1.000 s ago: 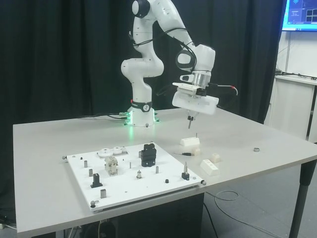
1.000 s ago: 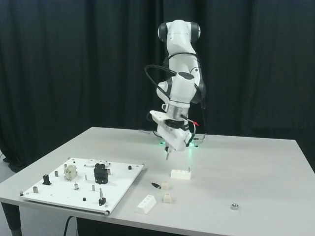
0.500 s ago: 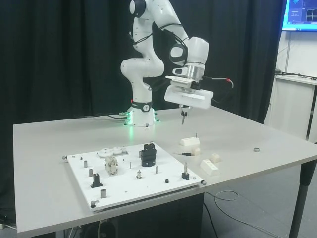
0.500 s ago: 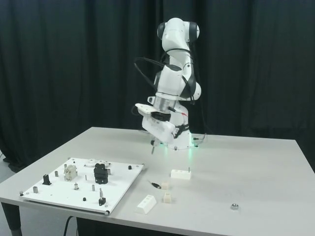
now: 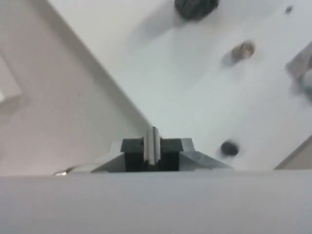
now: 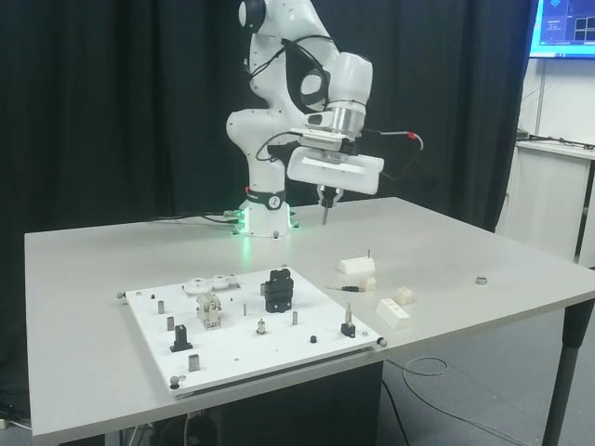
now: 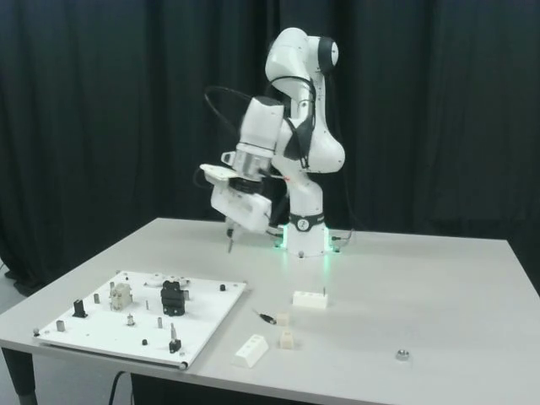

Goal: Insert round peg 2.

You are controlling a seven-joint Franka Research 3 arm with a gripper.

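Transport phase of the peg insertion. Over the last second the arm has swung the gripper [image 6: 323,210] away from the white peg block [image 6: 357,267] on the grey table [image 6: 84,269] and carried it up and across toward the white assembly board [image 6: 244,336]; it now hangs high in the air, with the board below and ahead of it and the block left well behind. The wrist view shows both black finger pads [image 5: 132,151] closed on a thin grey pin, taken to be round peg 2 [image 5: 152,145], which points straight down from between them and shows as a short stem under the tool in both room views. Since the peg has left the block and travels with the tool, pick-up appears complete; lowering and alignment over the target hole remain, and which hole is meant cannot be told. Directly beneath the fingertips the wrist view finds the board's edge, a bare stretch of it and a black knob [image 5: 195,7] farther off. The block is the only holder in sight: one thin pin [image 6: 368,253] stands upright in it. The board carries a black fixture [image 6: 278,289], several short posts and two white discs [image 6: 210,282]
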